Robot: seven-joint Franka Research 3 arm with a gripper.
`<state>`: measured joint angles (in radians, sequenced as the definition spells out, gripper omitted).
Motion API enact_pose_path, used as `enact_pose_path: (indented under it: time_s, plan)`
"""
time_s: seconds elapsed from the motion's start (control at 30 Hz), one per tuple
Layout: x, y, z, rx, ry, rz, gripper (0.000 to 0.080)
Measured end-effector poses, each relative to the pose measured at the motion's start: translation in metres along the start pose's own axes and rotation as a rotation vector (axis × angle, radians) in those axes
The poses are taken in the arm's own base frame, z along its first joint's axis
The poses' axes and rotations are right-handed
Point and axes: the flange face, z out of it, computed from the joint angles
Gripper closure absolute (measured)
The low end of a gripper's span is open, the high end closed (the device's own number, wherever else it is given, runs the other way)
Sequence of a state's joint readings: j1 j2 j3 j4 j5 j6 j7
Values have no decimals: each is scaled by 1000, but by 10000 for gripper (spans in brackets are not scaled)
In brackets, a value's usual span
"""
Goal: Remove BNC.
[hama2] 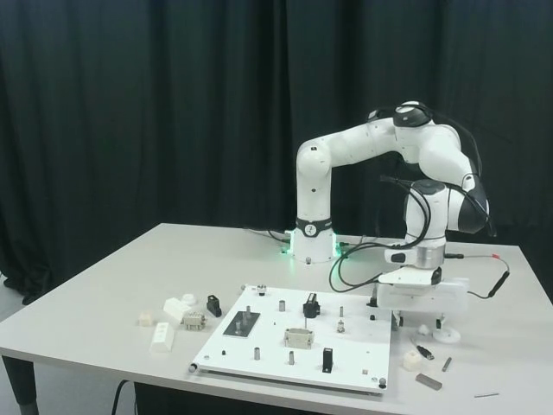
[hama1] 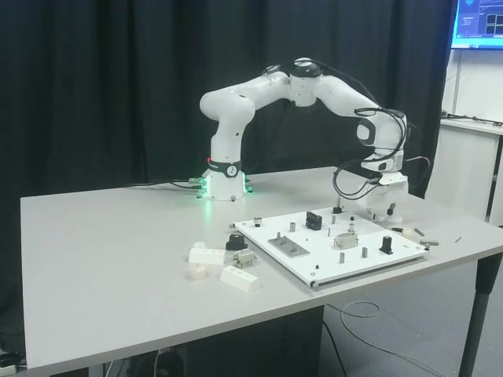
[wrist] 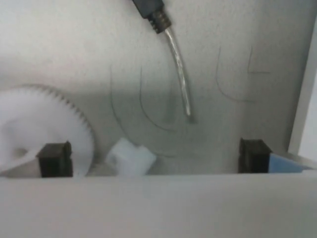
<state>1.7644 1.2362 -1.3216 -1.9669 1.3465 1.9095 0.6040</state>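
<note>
My gripper (wrist: pixel 153 157) is open, its two black fingertips (wrist: pixel 54 158) wide apart with nothing held. It hangs low over the grey table just past the far right edge of the white board (hama2: pixel 294 350), and shows in the room views as gripper (hama1: pixel 383 210) and gripper (hama2: pixel 421 322). On the table between the fingers lies a small white block (wrist: pixel 130 157), and a white gear (wrist: pixel 39 121) lies beside one finger. Several small connectors stand on the board (hama1: pixel 330 255), among them a short metal one (hama2: pixel 340 326). I cannot tell which part is the BNC.
A black plug with a thin cable (wrist: pixel 176 64) lies on the table ahead of the gripper. Right of the board lie a white block (hama2: pixel 411 359) and a grey piece (hama2: pixel 428 381). Left of the board sit white blocks (hama2: pixel 173 313) and a black part (hama2: pixel 213 305).
</note>
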Motion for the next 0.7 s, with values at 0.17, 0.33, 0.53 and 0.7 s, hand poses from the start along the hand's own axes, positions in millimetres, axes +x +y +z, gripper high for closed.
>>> enact_pose_path:
  time_s: [0.17, 0.33, 0.53, 0.7]
  plan:
    - [1, -3, -10, 6, 7, 4, 85]
    - [2, -5, -20, 10, 9, 10, 15]
    - [4, -6, -30, 8, 16, 6, 6]
    - [7, -6, -39, 8, 27, 6, 3]
